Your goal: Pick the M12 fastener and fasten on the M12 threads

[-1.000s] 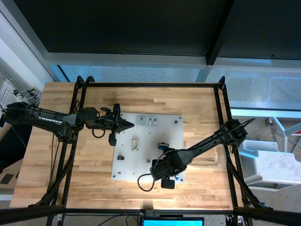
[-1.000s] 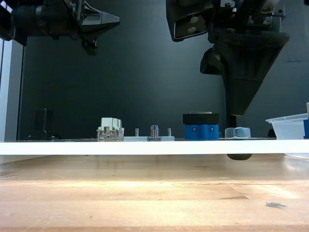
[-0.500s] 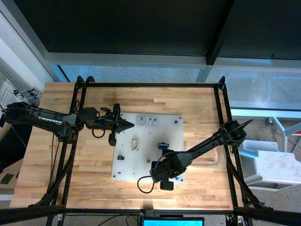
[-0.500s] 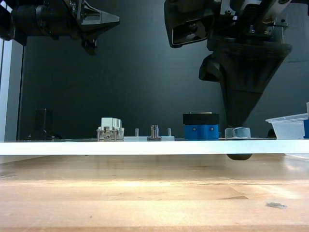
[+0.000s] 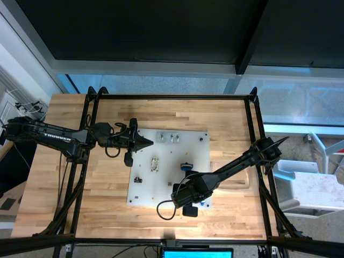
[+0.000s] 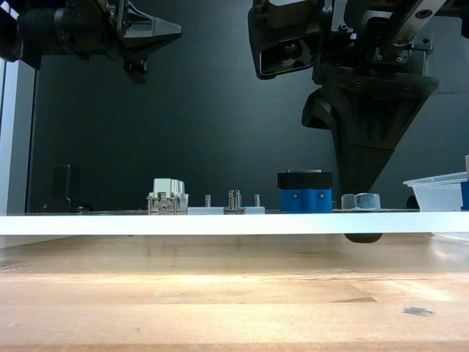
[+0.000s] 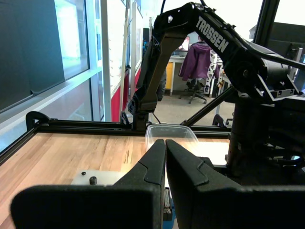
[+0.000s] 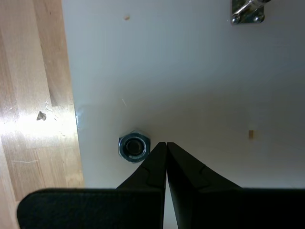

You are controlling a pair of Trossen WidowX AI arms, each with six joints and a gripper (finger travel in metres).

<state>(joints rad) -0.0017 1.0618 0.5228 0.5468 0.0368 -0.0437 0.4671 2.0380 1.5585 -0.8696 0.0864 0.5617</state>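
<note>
The M12 nut (image 6: 360, 201) sits on its stud (image 8: 134, 147) near the near right edge of the white board (image 8: 190, 71). It lies low against the board surface, and the stud's dark core fills its bore. In the low view it stands between the blue connector block (image 6: 304, 199) and the clear tray (image 6: 440, 192). The right gripper (image 8: 166, 144) hangs low over that edge, its jaws pressed together and holding nothing. Its fingertips are just beside the nut; whether they touch it cannot be told. The left gripper (image 7: 165, 142) hovers high above the board's far left corner, over the desk (image 5: 70, 177), its jaws likewise pressed together and empty.
</note>
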